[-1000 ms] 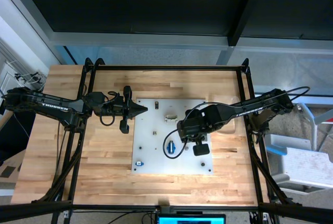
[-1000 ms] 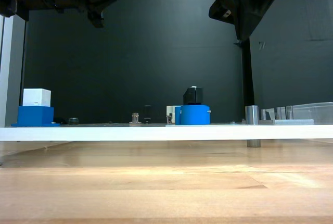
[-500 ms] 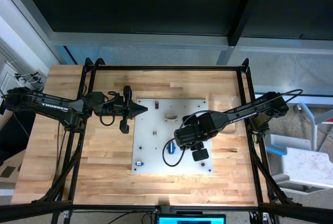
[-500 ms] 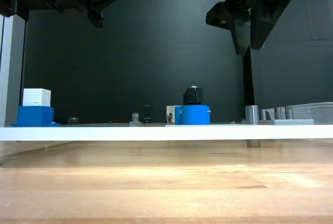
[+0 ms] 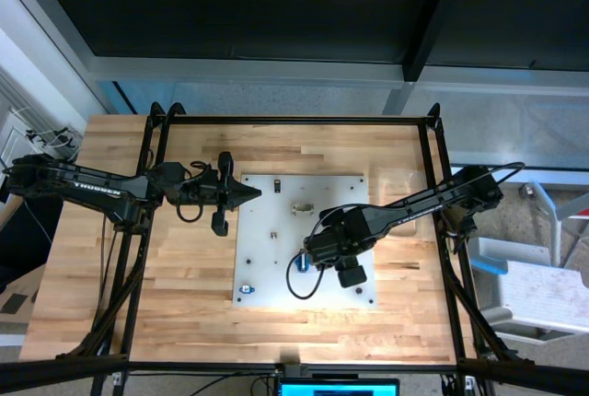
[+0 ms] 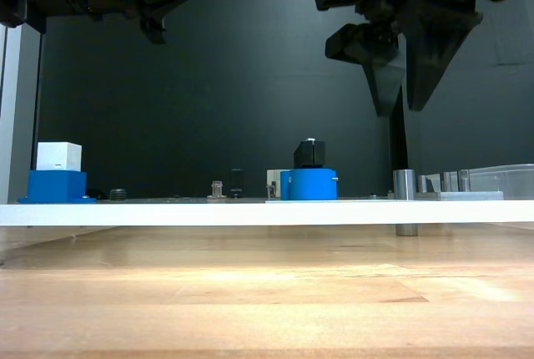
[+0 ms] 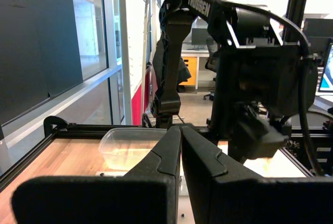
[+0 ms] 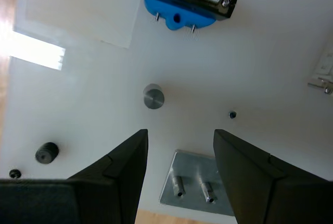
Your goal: Pick the 16mm cylinder and place it in the container
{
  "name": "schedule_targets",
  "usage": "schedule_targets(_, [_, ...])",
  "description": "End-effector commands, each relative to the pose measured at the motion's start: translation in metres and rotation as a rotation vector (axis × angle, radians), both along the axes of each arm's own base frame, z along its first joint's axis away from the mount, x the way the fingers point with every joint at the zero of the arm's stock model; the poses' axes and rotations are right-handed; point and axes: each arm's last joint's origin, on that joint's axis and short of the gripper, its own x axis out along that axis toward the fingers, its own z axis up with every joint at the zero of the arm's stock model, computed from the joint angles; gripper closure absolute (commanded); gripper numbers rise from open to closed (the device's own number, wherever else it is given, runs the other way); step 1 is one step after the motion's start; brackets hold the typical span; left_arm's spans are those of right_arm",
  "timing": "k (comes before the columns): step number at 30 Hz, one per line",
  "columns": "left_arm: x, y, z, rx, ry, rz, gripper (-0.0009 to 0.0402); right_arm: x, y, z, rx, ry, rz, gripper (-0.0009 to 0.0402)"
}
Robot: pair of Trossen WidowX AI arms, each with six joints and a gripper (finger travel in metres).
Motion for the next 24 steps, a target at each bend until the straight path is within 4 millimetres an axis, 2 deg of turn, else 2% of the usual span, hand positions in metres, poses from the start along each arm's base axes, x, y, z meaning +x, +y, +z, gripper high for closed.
schedule_targets(1, [0.0,0.0,0.0,0.0,0.001,0.0,0.0393,0.003,0.002,-0.006,0.004,-0.002,-0.001,0.0215])
schedule_targets(24, [0.0,0.0,0.0,0.0,0.001,0.0,0.0393,0.008,0.013,-0.041,0.001,0.013,0.019,0.0214])
